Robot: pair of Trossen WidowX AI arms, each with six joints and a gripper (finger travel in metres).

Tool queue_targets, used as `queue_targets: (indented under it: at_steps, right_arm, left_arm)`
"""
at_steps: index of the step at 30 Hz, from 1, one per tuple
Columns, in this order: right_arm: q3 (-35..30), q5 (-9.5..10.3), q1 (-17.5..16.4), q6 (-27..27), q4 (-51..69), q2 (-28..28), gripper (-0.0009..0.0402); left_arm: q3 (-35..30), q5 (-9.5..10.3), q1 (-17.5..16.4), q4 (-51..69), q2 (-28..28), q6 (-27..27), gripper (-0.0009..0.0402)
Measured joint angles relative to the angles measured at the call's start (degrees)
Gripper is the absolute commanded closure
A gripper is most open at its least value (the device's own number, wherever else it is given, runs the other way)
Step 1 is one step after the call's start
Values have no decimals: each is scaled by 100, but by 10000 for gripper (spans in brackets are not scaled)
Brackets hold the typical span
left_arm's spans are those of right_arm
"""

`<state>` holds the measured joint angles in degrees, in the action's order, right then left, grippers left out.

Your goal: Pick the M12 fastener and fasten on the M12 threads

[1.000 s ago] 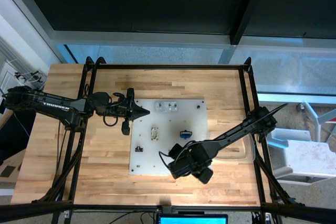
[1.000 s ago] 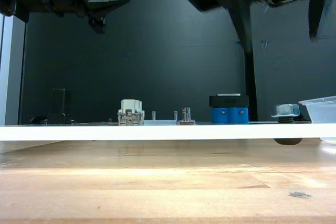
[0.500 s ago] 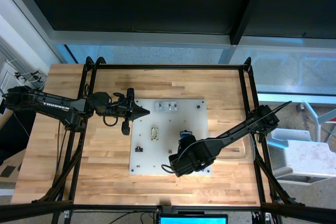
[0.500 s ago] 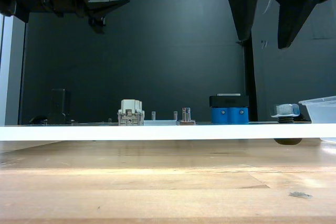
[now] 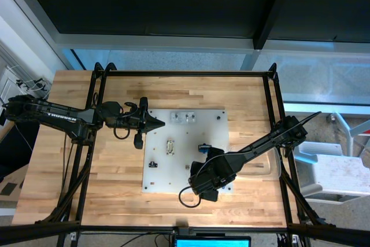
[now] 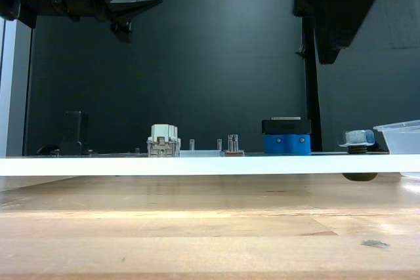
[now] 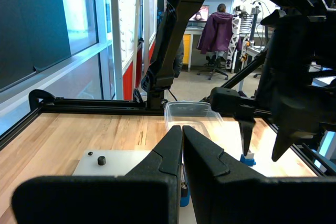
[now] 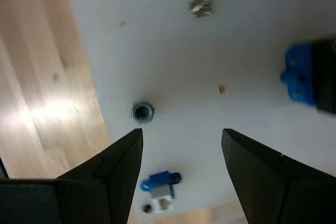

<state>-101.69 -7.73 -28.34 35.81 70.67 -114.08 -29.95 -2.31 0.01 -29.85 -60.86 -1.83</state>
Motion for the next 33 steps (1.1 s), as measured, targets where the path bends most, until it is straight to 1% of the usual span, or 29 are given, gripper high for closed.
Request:
queue_targets:
  at_steps: [2,3,7,9,11,13,18,21,22,25,29,30,33]
  right_arm:
    - [0,0,-15,-673,11,0,185]
    - [0,-4,-24,-870,31,0,185]
    - [107,31,-37,-979,114,0,188]
    - [208,66,-33,-981,114,0,201]
    - [330,205,-26,-990,79,0,228]
    - [420,299,-17,-1062,-11,0,270]
    - [470,339,-15,-1274,-98,0,398]
    - [483,348,-15,-1368,-313,-2,380]
    - [485,389,-15,-1368,-382,-2,380]
    - [592,476,-15,-1370,-527,-2,396]
    - [767,481,-15,-1429,-645,-2,395]
    - [807,442,-15,-1429,-691,-2,393]
    - [940,232,-17,-1375,-839,-2,393]
  left_arm:
    - [0,0,0,0,0,2,393]
    - [0,0,0,2,0,0,393]
    - [0,0,0,0,0,2,393]
    - [0,0,0,0,0,2,393]
    - [2,0,0,0,0,2,393]
    - [0,0,0,0,0,2,393]
    - [0,0,0,0,0,2,393]
    - [2,2,0,0,0,0,393]
    - [2,2,0,-2,0,0,393]
    - [2,0,0,2,0,0,393]
    - [0,0,0,0,0,2,393]
    - [2,2,0,2,0,2,393]
    - [2,0,0,-2,2,2,393]
